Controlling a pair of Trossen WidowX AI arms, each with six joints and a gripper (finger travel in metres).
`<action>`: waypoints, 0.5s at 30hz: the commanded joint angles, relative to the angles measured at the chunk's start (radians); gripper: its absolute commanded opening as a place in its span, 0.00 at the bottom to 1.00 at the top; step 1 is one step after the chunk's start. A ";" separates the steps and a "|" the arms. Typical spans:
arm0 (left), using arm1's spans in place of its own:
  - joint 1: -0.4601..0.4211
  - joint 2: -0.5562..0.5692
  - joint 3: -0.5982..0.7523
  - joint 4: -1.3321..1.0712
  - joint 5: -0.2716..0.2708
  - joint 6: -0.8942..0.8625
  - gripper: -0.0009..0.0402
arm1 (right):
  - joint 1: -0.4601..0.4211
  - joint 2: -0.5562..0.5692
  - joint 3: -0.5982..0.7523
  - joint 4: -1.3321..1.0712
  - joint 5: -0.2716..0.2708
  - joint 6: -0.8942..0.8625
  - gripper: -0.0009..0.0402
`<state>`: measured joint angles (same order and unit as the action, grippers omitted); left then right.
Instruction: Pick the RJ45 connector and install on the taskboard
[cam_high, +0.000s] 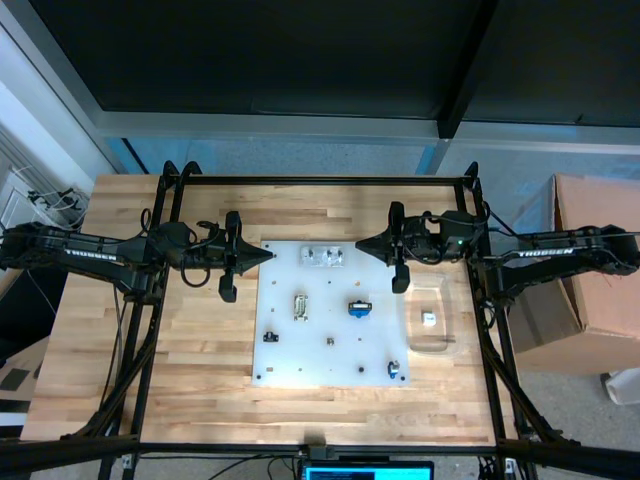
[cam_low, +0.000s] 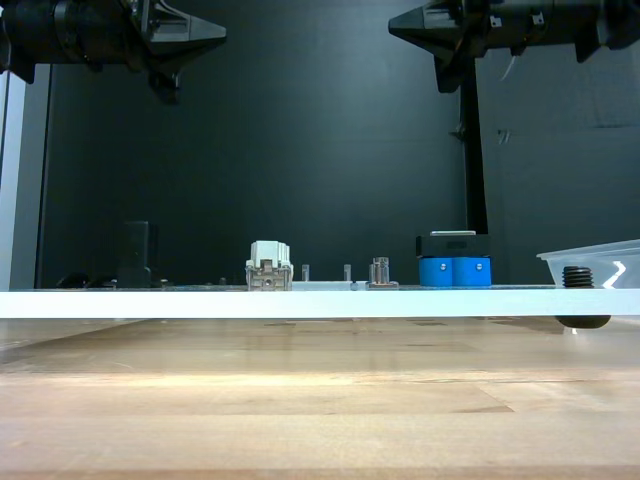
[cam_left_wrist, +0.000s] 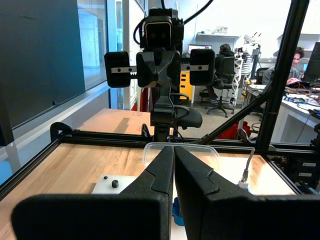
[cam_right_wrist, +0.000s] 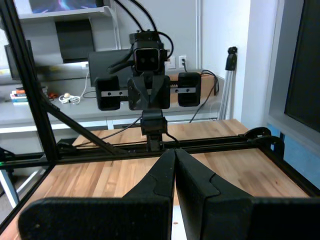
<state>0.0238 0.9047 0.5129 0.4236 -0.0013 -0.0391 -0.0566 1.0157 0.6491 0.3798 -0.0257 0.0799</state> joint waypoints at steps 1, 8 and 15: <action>0.000 0.000 0.000 0.000 0.000 0.000 0.02 | 0.003 0.000 -0.023 0.024 0.039 -0.009 0.02; 0.000 0.000 0.000 0.000 0.000 0.000 0.02 | 0.018 0.000 -0.038 0.043 0.019 -0.010 0.02; 0.000 0.000 0.000 0.000 0.000 0.000 0.02 | 0.017 0.000 -0.045 0.045 0.016 -0.009 0.02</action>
<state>0.0238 0.9047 0.5129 0.4236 -0.0013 -0.0391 -0.0395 1.0157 0.6037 0.4244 -0.0113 0.0692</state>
